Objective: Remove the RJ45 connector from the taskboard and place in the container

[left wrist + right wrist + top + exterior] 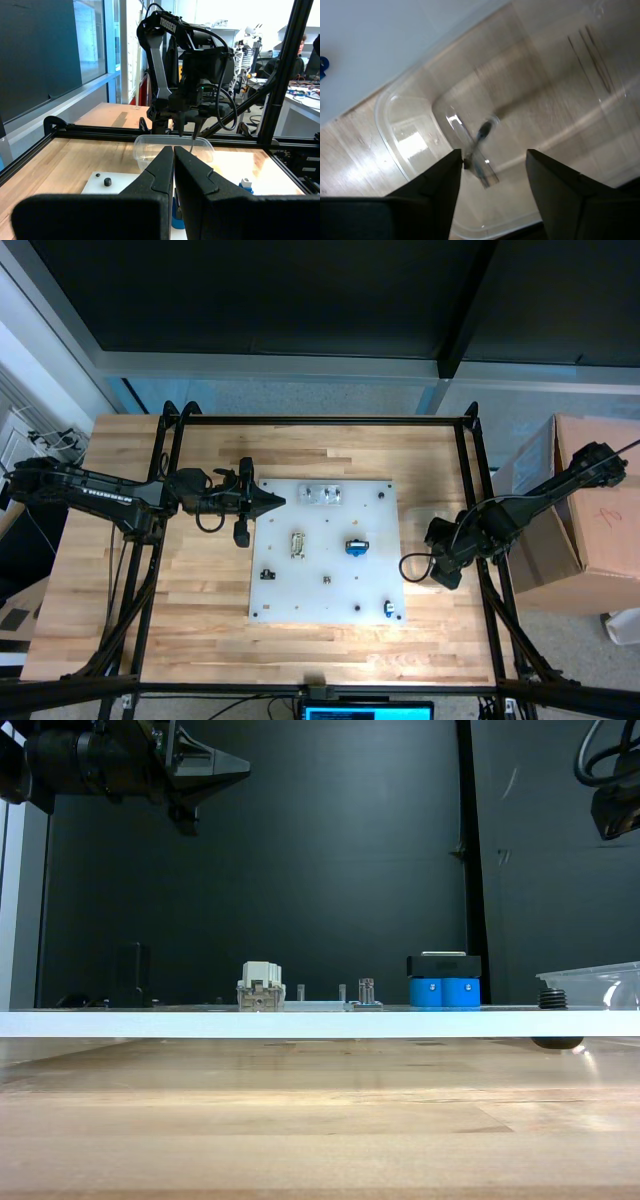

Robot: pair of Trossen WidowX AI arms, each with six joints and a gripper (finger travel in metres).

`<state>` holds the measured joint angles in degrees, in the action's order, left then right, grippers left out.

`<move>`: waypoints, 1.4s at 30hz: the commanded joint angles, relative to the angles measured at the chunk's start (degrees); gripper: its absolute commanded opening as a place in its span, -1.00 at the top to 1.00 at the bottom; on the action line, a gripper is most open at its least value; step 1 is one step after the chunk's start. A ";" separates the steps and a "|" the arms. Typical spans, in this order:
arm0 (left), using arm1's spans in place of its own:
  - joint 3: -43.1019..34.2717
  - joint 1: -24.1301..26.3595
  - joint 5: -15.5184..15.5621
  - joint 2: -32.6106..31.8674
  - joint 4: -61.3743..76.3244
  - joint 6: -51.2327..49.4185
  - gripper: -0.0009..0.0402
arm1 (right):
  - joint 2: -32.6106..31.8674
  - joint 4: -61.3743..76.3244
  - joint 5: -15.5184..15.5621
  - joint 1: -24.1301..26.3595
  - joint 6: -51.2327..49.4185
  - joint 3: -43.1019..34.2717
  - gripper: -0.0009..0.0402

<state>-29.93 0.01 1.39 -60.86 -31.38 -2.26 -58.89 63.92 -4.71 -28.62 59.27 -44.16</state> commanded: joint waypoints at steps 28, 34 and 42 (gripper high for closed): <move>-0.02 -0.02 -0.02 0.00 -0.02 0.02 0.96 | 1.86 -52.43 7.78 31.93 -53.90 0.92 0.42; -0.02 -0.02 -0.02 0.00 -0.02 0.02 0.96 | 1.22 -64.11 7.87 34.03 -55.95 1.84 0.66; -0.02 0.00 -0.02 0.00 -0.02 0.00 0.96 | 1.01 -80.21 8.94 34.05 -56.08 7.15 0.97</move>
<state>-29.93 0.01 1.37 -60.86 -31.40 -2.26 -57.87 -14.20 4.10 5.48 3.07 -37.95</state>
